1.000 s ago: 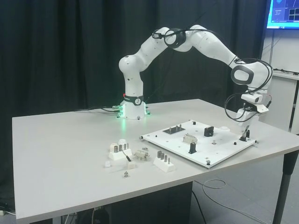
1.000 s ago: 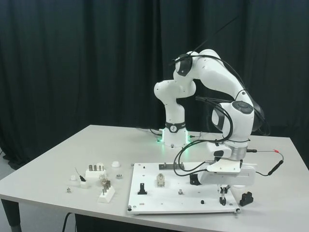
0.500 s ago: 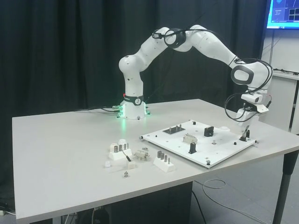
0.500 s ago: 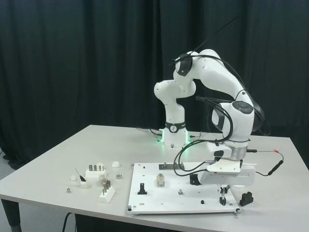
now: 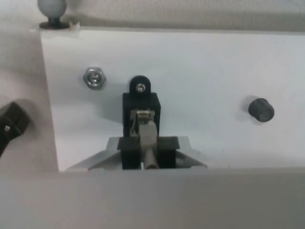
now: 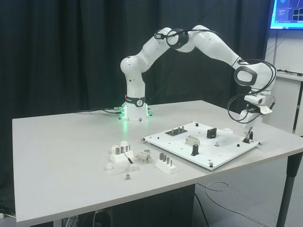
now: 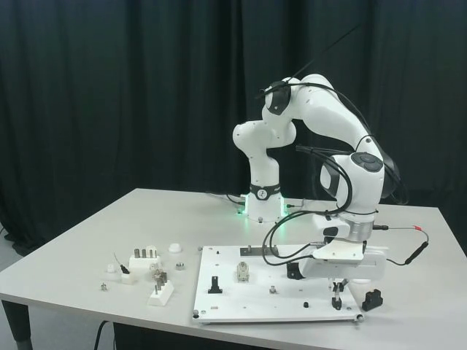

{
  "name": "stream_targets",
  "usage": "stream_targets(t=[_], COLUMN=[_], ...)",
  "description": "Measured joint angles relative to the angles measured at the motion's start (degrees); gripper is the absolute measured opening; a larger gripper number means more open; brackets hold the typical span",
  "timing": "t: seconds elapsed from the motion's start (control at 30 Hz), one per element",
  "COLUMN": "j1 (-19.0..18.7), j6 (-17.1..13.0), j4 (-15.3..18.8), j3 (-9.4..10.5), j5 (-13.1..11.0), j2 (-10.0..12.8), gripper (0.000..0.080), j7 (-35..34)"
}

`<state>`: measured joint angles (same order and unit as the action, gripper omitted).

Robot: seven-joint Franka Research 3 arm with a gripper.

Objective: Insert Ethernet.

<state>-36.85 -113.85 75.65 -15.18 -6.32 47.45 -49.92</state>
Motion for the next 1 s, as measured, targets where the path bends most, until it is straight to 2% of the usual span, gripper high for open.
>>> stream_targets(t=[1.0], j1=[-0.12], j6=[0.22], j4=[0.29], j3=[-0.03], j5=[0.00], j2=[0.01], gripper=[0.0070], j7=[-0.84])
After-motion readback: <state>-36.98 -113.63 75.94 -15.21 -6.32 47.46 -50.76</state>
